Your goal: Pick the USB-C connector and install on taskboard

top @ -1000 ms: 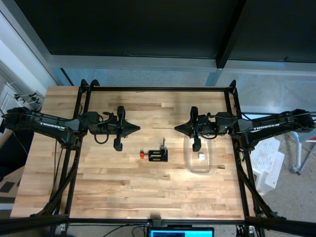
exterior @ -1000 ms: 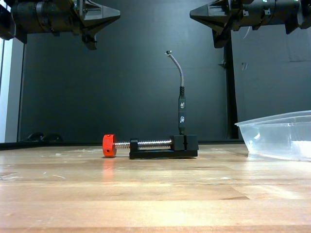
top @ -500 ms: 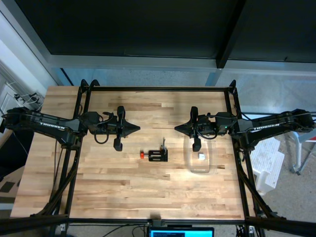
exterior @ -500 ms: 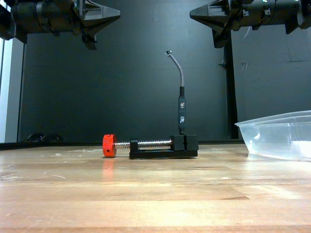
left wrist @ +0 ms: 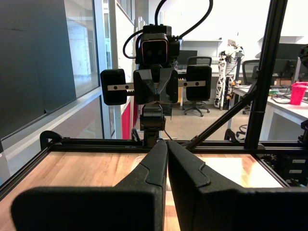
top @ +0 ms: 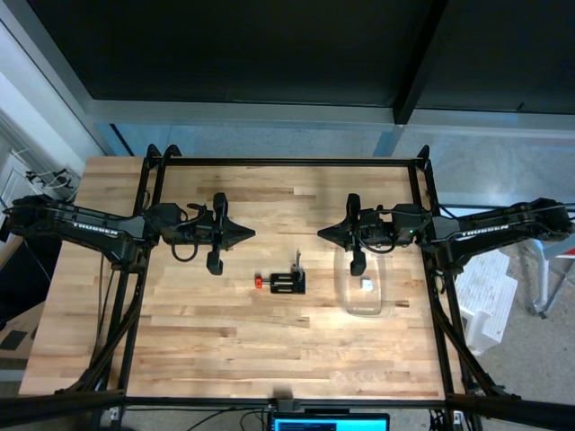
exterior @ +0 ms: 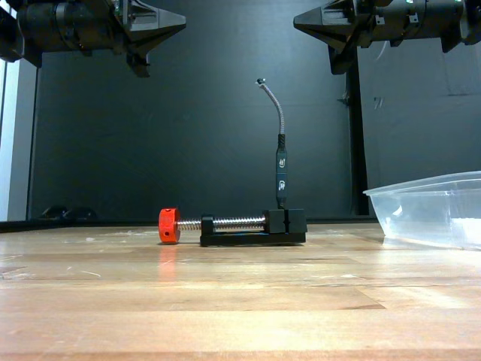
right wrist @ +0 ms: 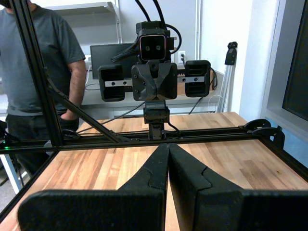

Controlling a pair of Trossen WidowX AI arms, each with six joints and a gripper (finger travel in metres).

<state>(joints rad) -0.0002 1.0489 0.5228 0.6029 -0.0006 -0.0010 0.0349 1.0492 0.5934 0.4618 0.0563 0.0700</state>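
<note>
Already the USB-C connector (exterior: 280,177) stands upright in the taskboard (exterior: 253,226), near the table's (top: 225,341) middle with bare wood on every side. A clear tray (top: 358,303) lies just right of it, not touching. High above, the left gripper (top: 250,233) and right gripper (top: 322,234) face each other, well apart, each with fingers pressed together, inside the black frame (top: 287,162) along the table's edges.
</note>
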